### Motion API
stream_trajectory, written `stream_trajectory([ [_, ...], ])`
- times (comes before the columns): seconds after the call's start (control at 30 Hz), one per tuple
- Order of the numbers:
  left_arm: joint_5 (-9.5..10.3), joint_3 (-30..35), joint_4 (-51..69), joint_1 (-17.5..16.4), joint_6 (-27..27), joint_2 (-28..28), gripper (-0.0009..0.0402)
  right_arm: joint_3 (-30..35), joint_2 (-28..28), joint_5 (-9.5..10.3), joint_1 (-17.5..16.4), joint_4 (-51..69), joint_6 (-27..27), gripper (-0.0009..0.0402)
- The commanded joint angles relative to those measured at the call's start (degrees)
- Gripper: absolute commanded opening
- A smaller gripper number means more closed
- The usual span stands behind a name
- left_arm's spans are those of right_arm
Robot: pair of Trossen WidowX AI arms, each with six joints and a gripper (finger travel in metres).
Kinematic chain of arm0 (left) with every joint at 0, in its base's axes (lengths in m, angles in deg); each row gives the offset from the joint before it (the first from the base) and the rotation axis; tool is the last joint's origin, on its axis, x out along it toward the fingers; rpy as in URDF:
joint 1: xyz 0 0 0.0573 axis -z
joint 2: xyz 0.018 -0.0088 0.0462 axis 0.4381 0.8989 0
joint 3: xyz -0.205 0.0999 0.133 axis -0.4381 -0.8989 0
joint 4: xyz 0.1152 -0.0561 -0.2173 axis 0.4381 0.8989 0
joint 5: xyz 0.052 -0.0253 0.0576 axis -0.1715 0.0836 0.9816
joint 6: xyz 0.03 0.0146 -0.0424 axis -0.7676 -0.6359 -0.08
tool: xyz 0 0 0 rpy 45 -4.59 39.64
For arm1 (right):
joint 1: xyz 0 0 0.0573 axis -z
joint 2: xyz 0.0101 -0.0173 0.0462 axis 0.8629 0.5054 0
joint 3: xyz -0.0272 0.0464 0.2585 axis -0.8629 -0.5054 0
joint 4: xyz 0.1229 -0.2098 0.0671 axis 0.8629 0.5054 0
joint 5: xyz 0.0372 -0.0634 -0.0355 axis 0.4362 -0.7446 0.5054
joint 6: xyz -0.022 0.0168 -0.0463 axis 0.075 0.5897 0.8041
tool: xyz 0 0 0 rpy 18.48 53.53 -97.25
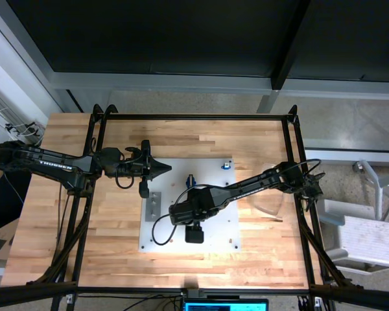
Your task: Remove the HAN10-E connector and place it in the container
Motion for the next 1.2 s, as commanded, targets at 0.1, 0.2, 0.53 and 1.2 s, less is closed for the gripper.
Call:
stream_trajectory([
  [0.1,-0.02,0.02,-0.02,-0.02,0.00,0.04,0.0000,0.02,0.57,-0.04,0.02,-0.20,0.09,0.0263],
  [0.2,-0.02,0.02,-0.04,-0.02,0.00,0.04,0.0000,0.02,0.57,0.02,0.02,-0.13,0.11,0.0251],
  [0.53,-0.02,0.02,-0.02,-0.02,0.00,0.02,0.0000,0.02,0.52,0.11,0.02,0.37,0.11,0.0186],
  [1.2,-0.02,0.02,-0.02,-0.02,0.00,0.02,0.0000,3.23,0.33,0.55,0.00,2.82,0.39,0.0058],
])
